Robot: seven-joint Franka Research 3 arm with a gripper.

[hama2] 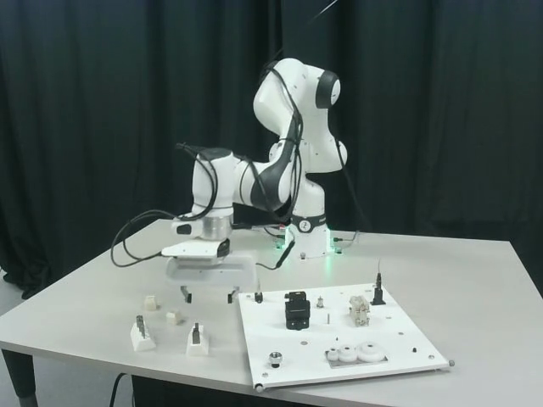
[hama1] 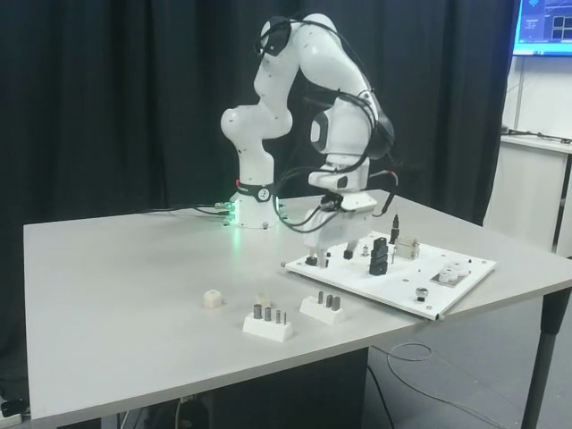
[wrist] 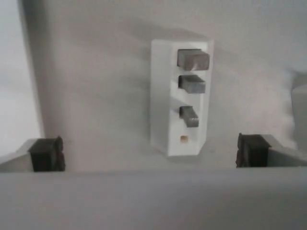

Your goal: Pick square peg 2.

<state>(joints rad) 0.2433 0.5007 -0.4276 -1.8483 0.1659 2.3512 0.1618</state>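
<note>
My tool (hama2: 208, 296) is hanging above the surface (hama1: 116, 277), just left of the board (hama2: 339, 339) in the second room view. Nearer the front edge, two peg holders are sitting side by side: one (hama2: 142, 335) on the left, the other (hama2: 198, 339) on the right. Two small blocks (hama2: 151, 303) (hama2: 174, 317) are lying just behind them. In the wrist view, three pegs (wrist: 193, 58) (wrist: 192, 83) (wrist: 189, 116) are standing in a row in one holder (wrist: 163, 96).

You are looking at a black curtain (hama2: 102, 102) hanging across the whole back of the room. A grey table (hama1: 107, 277) is filling the lower frame, and a lit screen (hama1: 542, 27) is glowing at upper right.
</note>
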